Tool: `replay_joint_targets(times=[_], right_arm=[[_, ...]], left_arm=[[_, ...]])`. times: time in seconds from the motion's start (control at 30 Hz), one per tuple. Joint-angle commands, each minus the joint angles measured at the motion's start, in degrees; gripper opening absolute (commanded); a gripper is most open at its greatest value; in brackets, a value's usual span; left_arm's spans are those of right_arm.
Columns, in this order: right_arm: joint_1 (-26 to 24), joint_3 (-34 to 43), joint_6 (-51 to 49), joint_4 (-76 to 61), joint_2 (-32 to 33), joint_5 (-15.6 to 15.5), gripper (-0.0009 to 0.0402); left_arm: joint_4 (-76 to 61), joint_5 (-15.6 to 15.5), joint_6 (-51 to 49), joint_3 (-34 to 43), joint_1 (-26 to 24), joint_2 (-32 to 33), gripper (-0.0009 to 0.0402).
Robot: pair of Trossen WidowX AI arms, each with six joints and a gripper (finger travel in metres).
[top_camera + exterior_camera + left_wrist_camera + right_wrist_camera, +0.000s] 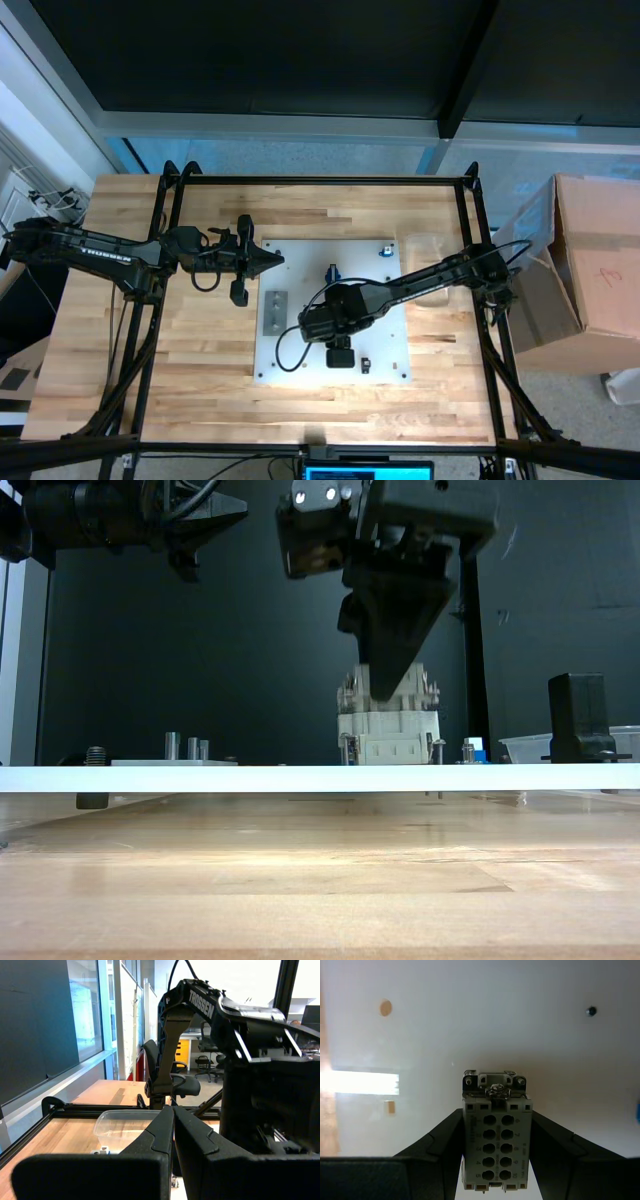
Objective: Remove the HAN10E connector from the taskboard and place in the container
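The white board has bare surface all round the connector. A grey metal block lies to its left, and the clear container sits just off the board's far right corner. The left gripper hangs high over the board's left edge, well apart, with its jaws together.

The connector stands upright on the board with its base at board level in the low view, its pin-hole face turned up and its long axis lying flat along the board. The right gripper points straight down over it. Its jaws are clamped on the two long sides, with one end sticking out past the fingertips.
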Motion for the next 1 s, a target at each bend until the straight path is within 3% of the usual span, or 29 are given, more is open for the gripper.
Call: replay_joint_targets(times=[0.03,0.73,1.0], right_arm=[[-0.02,0.04,0.15,-0.59,-1.42,0.04,0.0016],[-0.17,-0.13,2.19,-3.21,-6.71,0.07,0.0016],[-0.17,-6.43,5.51,-3.8,-12.26,0.07,0.0016]], left_arm=[[0.0,0.02,0.0,0.02,0.02,0.0,0.0],[0.0,0.02,0.0,0.02,0.0,0.02,0.0],[0.0,0.02,0.0,0.02,0.02,0.0,0.0]])
